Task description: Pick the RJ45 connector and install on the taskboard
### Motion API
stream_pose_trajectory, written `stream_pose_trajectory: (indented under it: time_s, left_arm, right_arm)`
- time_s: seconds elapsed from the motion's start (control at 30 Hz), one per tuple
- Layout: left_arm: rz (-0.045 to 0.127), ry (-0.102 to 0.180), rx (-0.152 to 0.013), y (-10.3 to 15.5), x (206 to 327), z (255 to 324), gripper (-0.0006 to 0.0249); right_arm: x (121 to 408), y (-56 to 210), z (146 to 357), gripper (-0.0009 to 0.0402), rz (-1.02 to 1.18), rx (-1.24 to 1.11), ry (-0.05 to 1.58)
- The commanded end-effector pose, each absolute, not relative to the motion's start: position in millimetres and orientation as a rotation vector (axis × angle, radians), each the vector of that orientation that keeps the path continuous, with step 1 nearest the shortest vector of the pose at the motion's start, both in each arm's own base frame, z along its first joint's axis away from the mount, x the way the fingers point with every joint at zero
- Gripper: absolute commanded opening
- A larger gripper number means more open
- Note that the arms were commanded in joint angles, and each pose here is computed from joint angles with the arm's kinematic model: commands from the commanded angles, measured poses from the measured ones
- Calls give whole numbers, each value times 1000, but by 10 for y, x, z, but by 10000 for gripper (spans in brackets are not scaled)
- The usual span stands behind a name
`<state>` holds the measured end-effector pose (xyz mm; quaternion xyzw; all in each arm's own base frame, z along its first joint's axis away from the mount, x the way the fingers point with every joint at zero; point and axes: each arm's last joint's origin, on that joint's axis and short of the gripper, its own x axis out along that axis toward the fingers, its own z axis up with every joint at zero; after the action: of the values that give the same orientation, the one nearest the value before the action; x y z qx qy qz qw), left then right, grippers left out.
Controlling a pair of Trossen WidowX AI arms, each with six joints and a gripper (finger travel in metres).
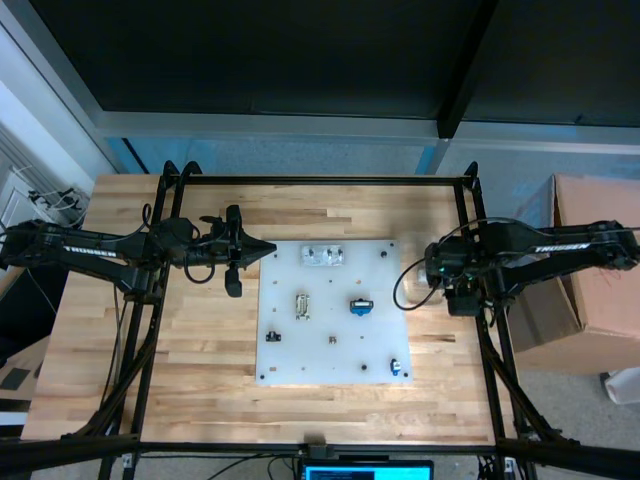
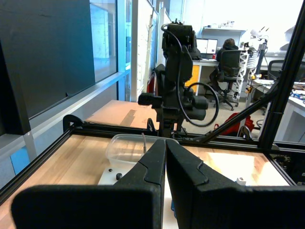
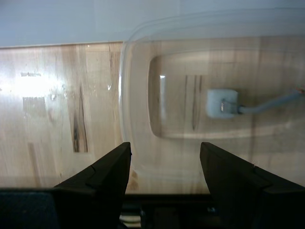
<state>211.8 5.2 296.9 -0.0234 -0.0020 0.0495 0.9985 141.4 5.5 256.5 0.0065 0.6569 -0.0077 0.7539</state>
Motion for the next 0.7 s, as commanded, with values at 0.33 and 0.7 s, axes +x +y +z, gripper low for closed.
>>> stream_pose_trajectory:
  time_s: [0.33, 0.7]
  left_arm:
    - [99, -4, -46, 53, 2119, 2969, 0]
    - [99, -4, -46, 53, 2119, 2969, 0]
  right_arm:
    - [1581, 72, 2192, 188, -21, 12, 1447]
    - [1764, 76, 1976, 188, -42, -8, 1528]
